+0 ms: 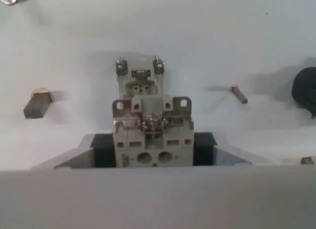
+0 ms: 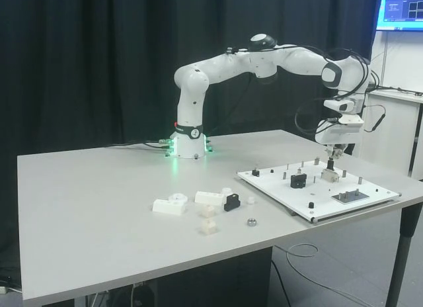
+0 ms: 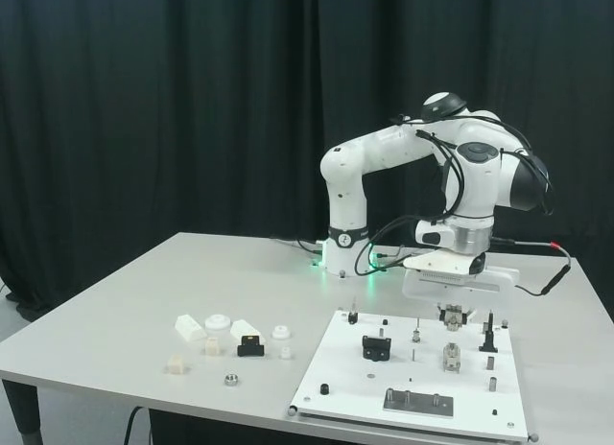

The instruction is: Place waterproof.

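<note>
gripper (image 3: 452,316) closed on a connector (image 1: 152,135) | above white board (image 2: 277,191), pegs (image 1: 239,95) either side | loose parts (image 2: 198,202) well apart on table (image 2: 79,188)

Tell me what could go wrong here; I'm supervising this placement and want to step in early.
The end effector holds the connector just above its mount; slight misalignment could jam it. The pegs standing on the white board are close enough to be clipped by a sideways correction.

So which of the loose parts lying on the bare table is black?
The small black clip among the white parts; it is the only black one there.
</note>
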You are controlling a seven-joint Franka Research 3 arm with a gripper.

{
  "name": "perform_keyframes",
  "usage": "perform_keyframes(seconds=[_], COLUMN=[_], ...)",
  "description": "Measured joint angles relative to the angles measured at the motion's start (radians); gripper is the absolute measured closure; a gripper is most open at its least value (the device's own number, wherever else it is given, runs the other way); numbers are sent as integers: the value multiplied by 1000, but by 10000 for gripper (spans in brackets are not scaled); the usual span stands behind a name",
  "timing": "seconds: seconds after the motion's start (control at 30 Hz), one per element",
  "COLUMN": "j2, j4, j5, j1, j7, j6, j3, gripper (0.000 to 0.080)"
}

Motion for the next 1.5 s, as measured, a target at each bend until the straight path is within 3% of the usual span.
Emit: perform_keyframes(seconds=[0.7,1.27,1.5], j2=[0,0,0], j4=[6,-18,-66], j5=[-8,-172,-208], j1=[-3,-45,-68], j7=[25,27,-46], j6=[24,26,26], j3=[6,-13,-26], gripper=[490,490,490])
